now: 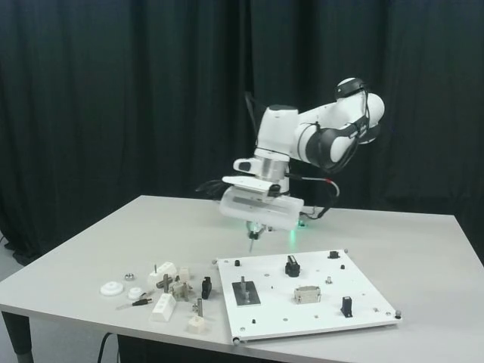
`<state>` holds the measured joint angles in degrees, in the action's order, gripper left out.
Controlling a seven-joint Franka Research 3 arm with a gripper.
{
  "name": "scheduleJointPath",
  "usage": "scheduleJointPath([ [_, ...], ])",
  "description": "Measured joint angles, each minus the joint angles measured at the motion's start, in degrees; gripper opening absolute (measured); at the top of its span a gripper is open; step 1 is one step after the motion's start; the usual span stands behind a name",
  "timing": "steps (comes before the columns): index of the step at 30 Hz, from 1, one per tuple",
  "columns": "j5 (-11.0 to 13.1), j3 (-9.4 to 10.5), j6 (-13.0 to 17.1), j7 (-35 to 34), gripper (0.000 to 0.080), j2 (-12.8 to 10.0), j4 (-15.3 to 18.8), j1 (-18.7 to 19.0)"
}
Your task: Place round peg 1.
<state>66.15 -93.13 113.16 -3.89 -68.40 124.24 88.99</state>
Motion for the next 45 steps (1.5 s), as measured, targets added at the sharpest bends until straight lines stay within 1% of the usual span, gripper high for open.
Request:
scheduleJointPath([
  [7,1.6,0.40,1.5,4.3,0.0031,0.0,-0.7,-4.5],
  [14,3.3,1.29,2.6,8.1,0.0031,-0.2,-2.4,-9.7],
  [20,5.3,2.41,2.6,11.2,0.0031,-0.6,-4.9,-14.9],
  [30,8.5,4.39,2.2,14.9,0.0031,-2.1,-9.3,-22.8],
  [38,10.2,5.55,1.8,17.1,0.0031,-3.1,-11.9,-27.5],
  [45,11.5,6.68,1.5,18.8,0.0031,-3.4,-13.7,-30.9],
])
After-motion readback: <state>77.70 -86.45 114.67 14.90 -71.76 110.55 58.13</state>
